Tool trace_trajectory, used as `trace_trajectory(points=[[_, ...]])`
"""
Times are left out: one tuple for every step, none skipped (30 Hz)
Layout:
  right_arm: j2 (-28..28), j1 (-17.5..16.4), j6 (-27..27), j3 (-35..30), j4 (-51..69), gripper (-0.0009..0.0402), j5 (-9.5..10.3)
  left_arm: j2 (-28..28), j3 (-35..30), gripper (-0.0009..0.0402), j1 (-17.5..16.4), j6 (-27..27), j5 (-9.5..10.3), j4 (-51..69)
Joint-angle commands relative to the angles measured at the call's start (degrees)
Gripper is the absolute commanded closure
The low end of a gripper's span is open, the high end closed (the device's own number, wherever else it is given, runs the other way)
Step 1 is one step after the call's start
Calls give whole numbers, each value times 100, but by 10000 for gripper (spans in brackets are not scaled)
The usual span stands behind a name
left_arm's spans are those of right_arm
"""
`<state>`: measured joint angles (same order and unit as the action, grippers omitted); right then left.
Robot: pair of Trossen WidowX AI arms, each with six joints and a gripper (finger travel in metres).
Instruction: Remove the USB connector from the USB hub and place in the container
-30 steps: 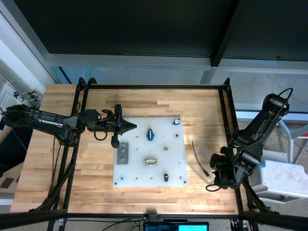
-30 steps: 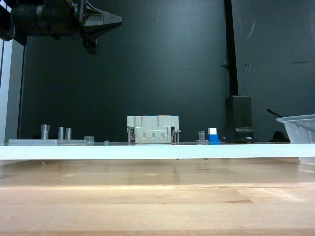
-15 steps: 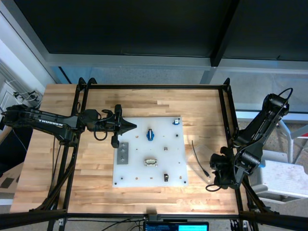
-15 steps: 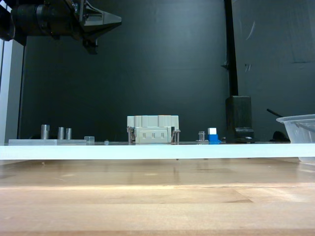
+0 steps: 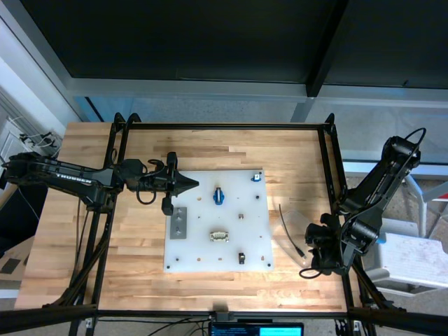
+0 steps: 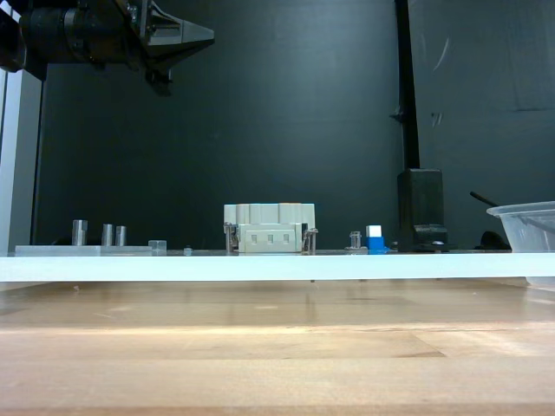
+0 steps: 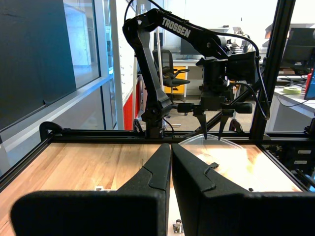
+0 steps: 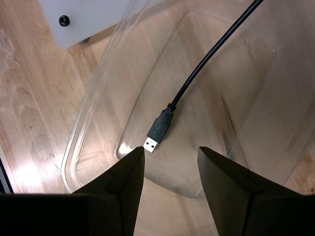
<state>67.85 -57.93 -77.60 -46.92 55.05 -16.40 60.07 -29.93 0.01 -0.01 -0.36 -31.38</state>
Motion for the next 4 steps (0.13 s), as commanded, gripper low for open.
trace_trajectory(points=[[2, -2, -2, -2, -2, 244, -2, 2, -2, 392, 0, 0, -2, 0], [2, -2, -2, -2, -2, 244, -2, 2, -2, 392, -2, 0, -2, 0], [2, -2, -2, -2, -2, 244, -2, 2, -2, 392, 0, 0, 0, 0], [2, -2, -2, -2, -2, 244, -2, 2, -2, 392, 0, 0, -2, 0]])
